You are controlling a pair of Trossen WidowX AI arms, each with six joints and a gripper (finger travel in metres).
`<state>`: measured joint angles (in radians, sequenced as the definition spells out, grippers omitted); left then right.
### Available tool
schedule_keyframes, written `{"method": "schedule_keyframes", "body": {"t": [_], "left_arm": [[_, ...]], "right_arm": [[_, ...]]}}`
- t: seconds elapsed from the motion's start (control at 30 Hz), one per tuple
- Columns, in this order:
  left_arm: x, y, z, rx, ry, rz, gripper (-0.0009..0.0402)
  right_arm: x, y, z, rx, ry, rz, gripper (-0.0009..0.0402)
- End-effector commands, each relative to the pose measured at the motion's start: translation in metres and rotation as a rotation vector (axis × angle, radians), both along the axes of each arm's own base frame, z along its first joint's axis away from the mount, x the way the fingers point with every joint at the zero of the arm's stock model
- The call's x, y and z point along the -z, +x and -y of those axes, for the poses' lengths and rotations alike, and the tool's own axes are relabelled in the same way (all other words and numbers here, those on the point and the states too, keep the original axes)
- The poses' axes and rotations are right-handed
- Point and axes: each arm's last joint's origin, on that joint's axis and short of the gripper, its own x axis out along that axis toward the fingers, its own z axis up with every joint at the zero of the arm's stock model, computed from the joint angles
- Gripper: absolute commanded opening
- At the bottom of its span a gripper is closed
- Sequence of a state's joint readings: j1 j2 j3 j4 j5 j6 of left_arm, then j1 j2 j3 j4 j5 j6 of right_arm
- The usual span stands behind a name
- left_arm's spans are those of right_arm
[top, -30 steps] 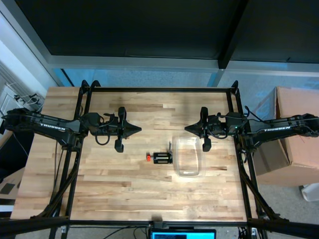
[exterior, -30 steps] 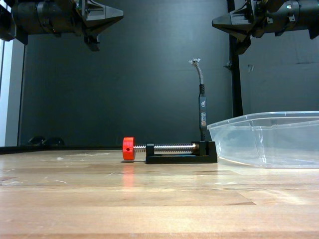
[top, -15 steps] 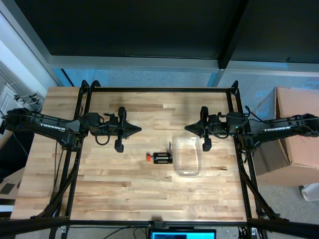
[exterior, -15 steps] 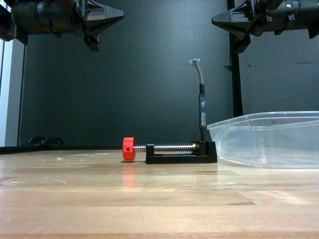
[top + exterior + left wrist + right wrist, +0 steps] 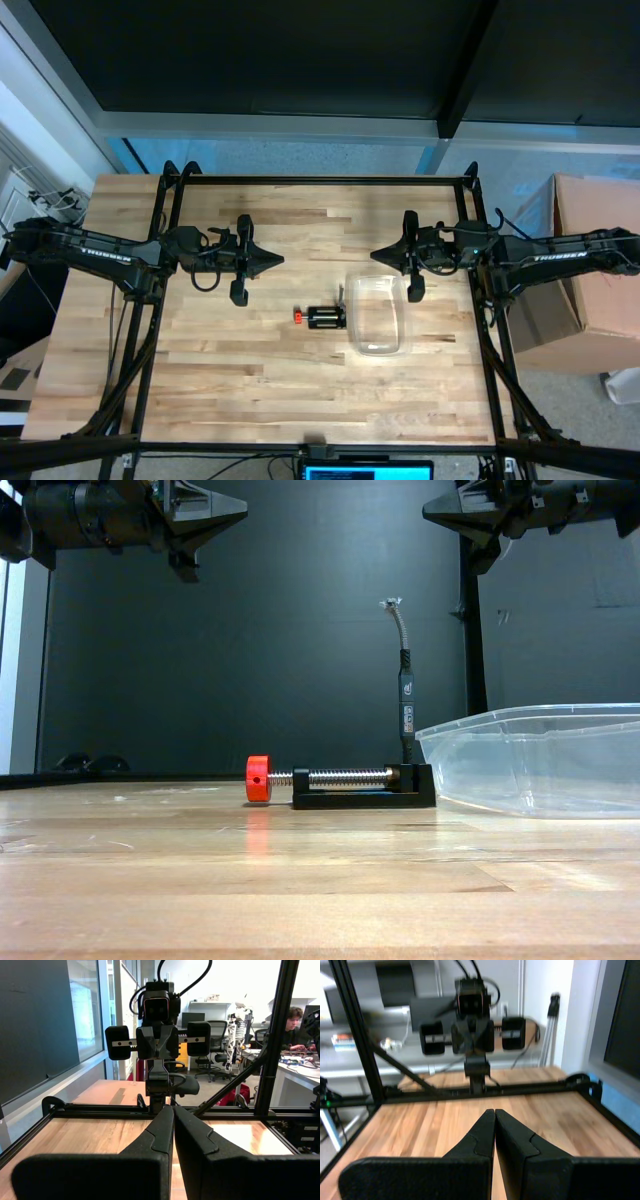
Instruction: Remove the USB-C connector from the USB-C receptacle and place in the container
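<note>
Left arm lettered TROSSEN; left gripper [image 5: 278, 260] high over the table's left half, fingers pressed together. Black clamp [image 5: 362, 798], red knob [image 5: 258, 778] leftward. USB-C connector [image 5: 407, 708] upright, seated in USB-C receptacle [image 5: 409, 772] at the clamp's right end (its label unreadable). Container [image 5: 378, 315] just right. Right gripper [image 5: 374, 258] aloft, fingers together. Cardboard box [image 5: 590, 270] far right.

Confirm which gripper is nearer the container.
The right gripper, shut, high by the container's far edge. The left gripper, also shut, hangs farther left. USB-C connector stands upright in the clamp.
</note>
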<state>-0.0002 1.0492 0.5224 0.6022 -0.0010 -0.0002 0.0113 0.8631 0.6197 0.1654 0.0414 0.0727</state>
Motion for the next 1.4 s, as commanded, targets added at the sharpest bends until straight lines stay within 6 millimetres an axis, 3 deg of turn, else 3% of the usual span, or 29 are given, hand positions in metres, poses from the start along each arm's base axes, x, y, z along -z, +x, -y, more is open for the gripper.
{"method": "schedule_keyframes", "body": {"t": [0.03, 0.33, 0.87, 1.4], "left_arm": [[0.000, 0.000, 0.000, 0.000, 0.000, 0.001, 0.0000], [0.000, 0.000, 0.000, 0.000, 0.000, 0.001, 0.0000], [0.000, 0.000, 0.000, 0.000, 0.000, 0.001, 0.0000], [0.000, 0.000, 0.000, 0.000, 0.000, 0.001, 0.0000]], "right_arm": [[-0.006, 0.003, -0.001, -0.002, 0.008, -0.113, 0.0000], [-0.015, 0.026, -0.011, -0.039, 0.012, -0.421, 0.0000], [-0.029, 0.075, -0.048, -0.122, -0.015, -0.865, 0.0000], [-0.022, 0.121, -0.065, -0.120, -0.019, -1.054, 0.0050]]}}
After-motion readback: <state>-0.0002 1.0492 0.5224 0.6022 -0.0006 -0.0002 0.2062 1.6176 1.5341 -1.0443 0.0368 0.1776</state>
